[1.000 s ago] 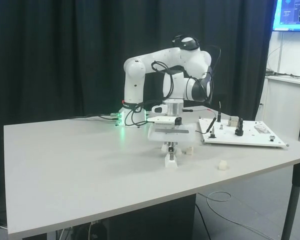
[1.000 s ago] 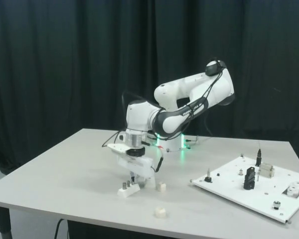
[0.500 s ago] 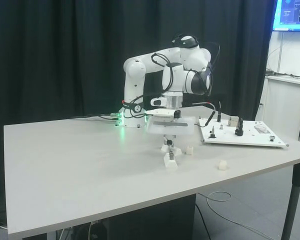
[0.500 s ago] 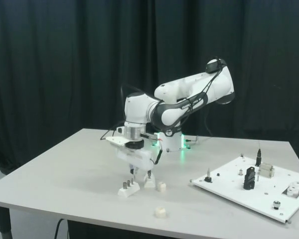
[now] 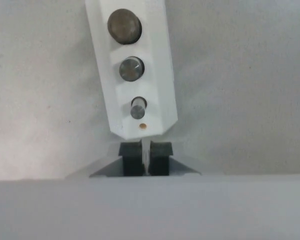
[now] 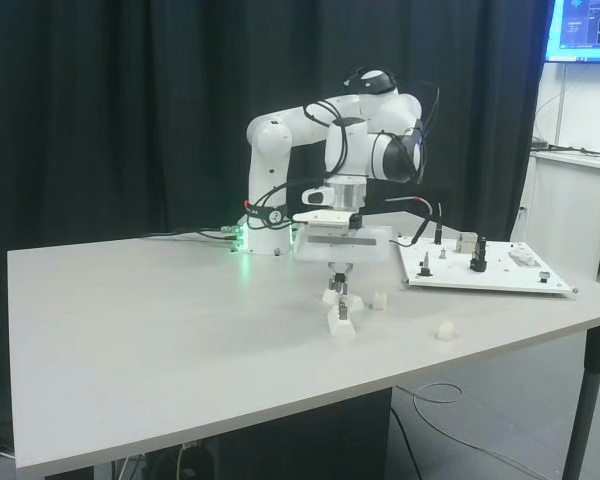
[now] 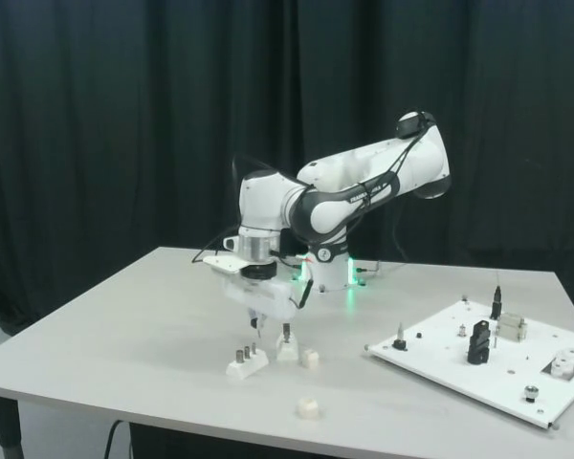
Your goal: Pick round peg 1.
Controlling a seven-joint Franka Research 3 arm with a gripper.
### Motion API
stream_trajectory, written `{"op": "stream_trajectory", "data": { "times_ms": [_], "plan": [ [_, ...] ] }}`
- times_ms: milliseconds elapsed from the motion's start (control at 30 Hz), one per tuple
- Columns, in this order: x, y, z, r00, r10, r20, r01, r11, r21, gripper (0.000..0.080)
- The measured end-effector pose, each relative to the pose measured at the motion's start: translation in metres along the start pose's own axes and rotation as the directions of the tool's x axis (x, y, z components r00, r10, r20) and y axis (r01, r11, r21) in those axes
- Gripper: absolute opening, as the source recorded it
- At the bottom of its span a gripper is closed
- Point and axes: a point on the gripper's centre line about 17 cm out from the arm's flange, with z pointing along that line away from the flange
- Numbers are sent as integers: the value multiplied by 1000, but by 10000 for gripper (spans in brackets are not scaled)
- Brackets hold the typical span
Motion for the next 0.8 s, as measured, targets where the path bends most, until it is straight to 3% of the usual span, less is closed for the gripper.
{"op": "stream_trajectory", "data": {
  "times_ms": [800],
  "plan": [
    [-1, -1, -1, 1000, -6, 0, 6, 1000, -4, 28]
  ]
}}
